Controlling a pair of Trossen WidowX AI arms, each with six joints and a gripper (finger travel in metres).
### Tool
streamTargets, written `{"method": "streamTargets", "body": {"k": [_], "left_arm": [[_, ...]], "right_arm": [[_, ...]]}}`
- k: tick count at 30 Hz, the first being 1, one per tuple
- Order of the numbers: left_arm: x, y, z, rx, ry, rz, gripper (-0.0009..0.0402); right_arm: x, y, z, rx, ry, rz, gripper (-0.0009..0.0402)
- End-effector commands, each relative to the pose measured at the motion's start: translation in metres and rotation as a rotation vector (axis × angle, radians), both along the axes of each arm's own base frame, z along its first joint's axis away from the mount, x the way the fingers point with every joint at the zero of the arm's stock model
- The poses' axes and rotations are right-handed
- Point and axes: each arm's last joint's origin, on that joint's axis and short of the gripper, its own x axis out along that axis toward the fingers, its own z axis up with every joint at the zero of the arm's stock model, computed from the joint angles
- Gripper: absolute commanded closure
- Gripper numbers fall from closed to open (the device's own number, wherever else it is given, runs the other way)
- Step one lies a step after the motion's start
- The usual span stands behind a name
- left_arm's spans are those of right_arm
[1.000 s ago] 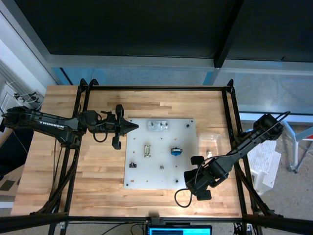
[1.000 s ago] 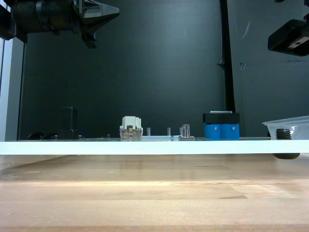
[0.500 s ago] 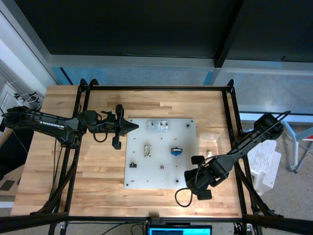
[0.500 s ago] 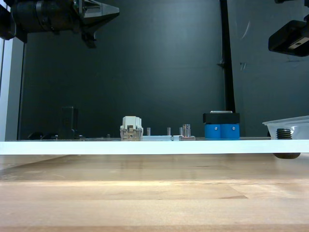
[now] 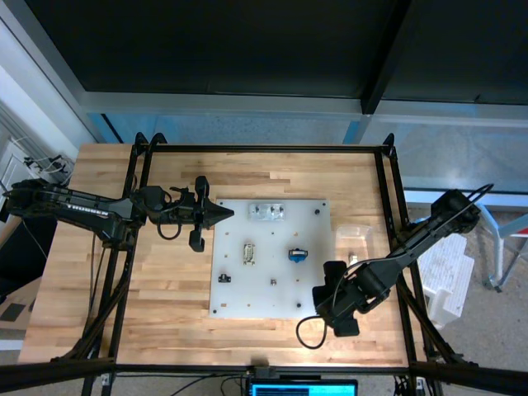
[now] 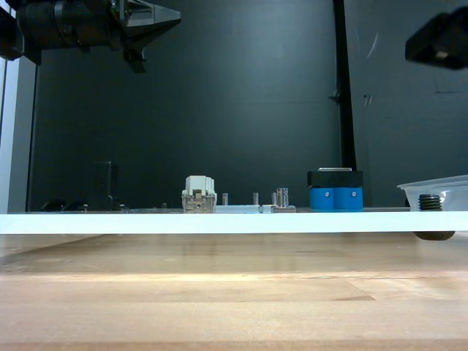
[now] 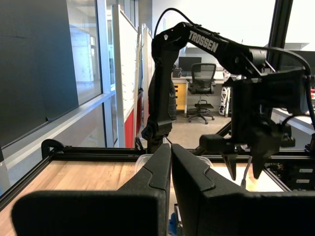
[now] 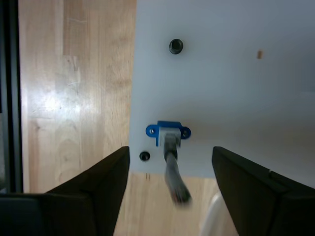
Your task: Pick the RJ45 connector and install on taskboard
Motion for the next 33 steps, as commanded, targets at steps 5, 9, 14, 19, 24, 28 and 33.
{"method": "streamTargets", "body": {"k": [5,9,14,19,24,28,33], "left_arm": [[0.000,0.000,0.000,0.000,0.000,0.000,0.0393],[0.000,0.000,0.000,0.000,0.000,0.000,0.0393],[0.000,0.000,0.000,0.000,0.000,0.000,0.0393],[0.000,0.000,0.000,0.000,0.000,0.000,0.0393],[0.000,0.000,0.000,0.000,0.000,0.000,0.0393],[0.000,0.000,0.000,0.000,0.000,0.000,0.0393],[0.000,0.000,0.000,0.000,0.000,0.000,0.0393]], "right_arm": [[-0.005,-0.004,0.027,-0.010,0.003,0.004,0.0132],[-0.005,-0.004,0.035,-0.004,-0.004,0.004,0.0139],[-0.006,-0.004,0.036,-0.007,0.006,0.005,0.0151],[-0.009,-0.007,0.039,-0.012,0.014,0.003,0.0167],[-0.010,-0.024,0.048,-0.012,0.009,-0.034,0.0195],[-0.009,-0.041,0.056,-0.014,-0.007,-0.042,0.0229],[-0.007,-0.064,0.065,-0.007,-0.042,-0.069,0.0274]]}}
